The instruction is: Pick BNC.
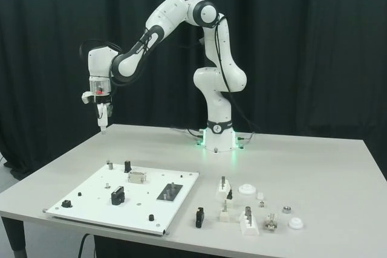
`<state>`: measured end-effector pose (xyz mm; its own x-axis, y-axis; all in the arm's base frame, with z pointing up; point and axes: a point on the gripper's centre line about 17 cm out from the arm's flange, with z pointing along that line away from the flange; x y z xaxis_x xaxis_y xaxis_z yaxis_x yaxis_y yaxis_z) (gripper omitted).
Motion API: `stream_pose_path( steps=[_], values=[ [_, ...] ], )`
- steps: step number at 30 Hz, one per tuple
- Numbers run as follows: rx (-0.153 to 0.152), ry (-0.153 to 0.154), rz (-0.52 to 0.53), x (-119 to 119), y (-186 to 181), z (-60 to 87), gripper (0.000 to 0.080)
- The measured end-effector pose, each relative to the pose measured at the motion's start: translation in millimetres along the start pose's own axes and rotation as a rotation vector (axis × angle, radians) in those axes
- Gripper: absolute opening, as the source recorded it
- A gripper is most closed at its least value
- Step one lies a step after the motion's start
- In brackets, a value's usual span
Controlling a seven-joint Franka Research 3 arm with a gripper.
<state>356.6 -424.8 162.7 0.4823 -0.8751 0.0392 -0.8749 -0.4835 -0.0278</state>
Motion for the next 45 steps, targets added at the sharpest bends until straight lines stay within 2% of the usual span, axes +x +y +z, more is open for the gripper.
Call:
stream_pose_path(
  steps=[17,23,39,45],
  values=[
    [0.001,-0.001,-0.034,-1,0,0.4,0.0800],
    [0.009,-0.008,-0.055,-7,-7,-0.1,0.0800],
    [0.067,-0.048,-0.185,-49,-70,-15.1,0.0800],
    [0.072,-0.073,-0.271,-76,-101,-17.9,0.0800]
  ],
)
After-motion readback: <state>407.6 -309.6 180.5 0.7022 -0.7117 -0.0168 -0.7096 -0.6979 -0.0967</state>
